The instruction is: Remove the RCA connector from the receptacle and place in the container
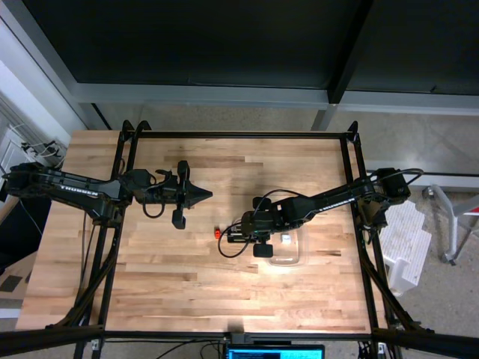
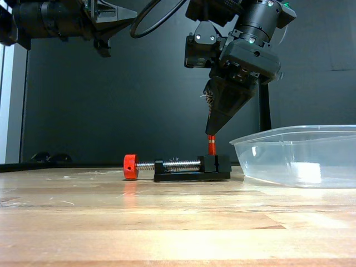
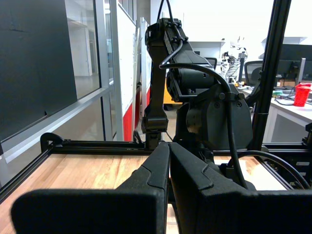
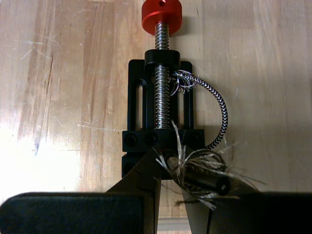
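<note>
Low view: over wood table (image 2: pixel 167 222), right end effector (image 2: pixel 211 132) grips RCA connector (image 2: pixel 211 146); left end effector (image 1: pixel 200 195) clenched aloft

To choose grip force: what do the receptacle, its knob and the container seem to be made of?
The receptacle looks like matte black metal, perhaps hard plastic; its screw shines like threaded steel. The red knob: probably anodised metal, satin sheen. The container: clear glossy plastic, see-through. The right gripper pinches the RCA connector at the receptacle; the left gripper hangs shut, away at the left.
</note>
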